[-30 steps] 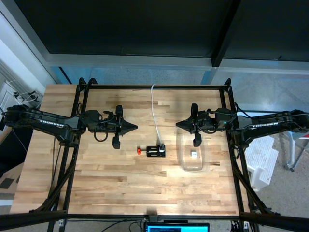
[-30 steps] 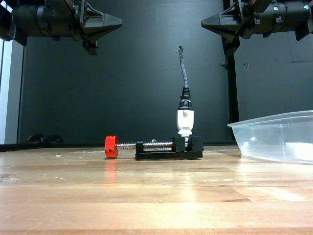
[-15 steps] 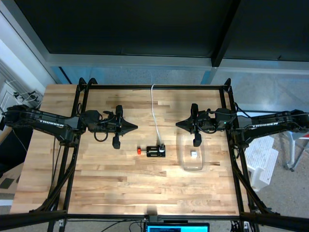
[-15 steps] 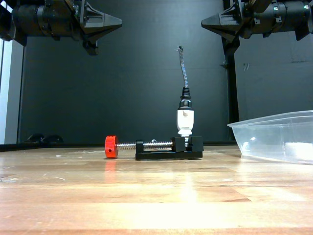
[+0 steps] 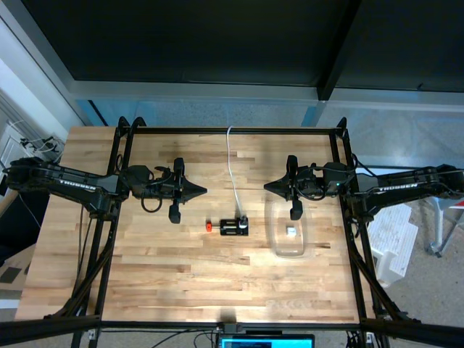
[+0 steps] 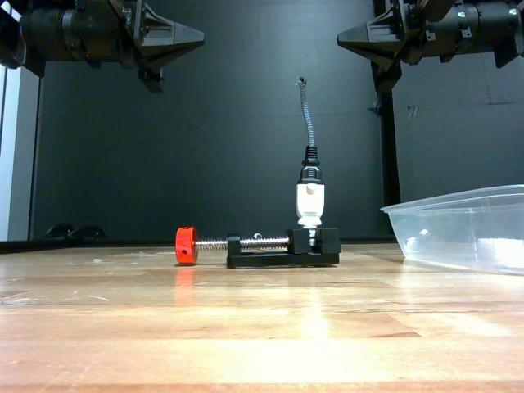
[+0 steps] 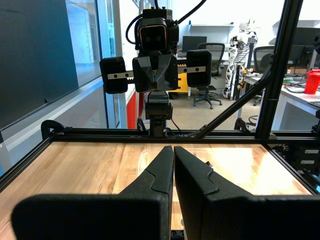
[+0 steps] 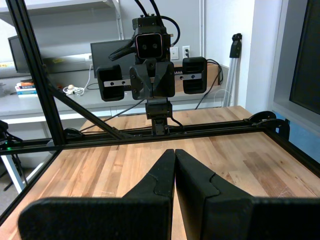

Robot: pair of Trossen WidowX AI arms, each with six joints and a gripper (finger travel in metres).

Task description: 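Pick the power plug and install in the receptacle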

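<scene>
bright even light, mild glare

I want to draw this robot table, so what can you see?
table: one, light wood, under everything.
clamp block: one, black, mid-table.
knob: one, red-orange, clamp block's left end.
receptacle: one, white, upright in the clamp block.
cable: one, white, receptacle to far edge.
tray: one, clear, right of the clamp block.
cube: one, white, inside the tray.
power plug: none I can make out.
left gripper: one, black, high over the table's left half, jaws shut.
right gripper: one, black, high over the table's right half, jaws shut.
</scene>
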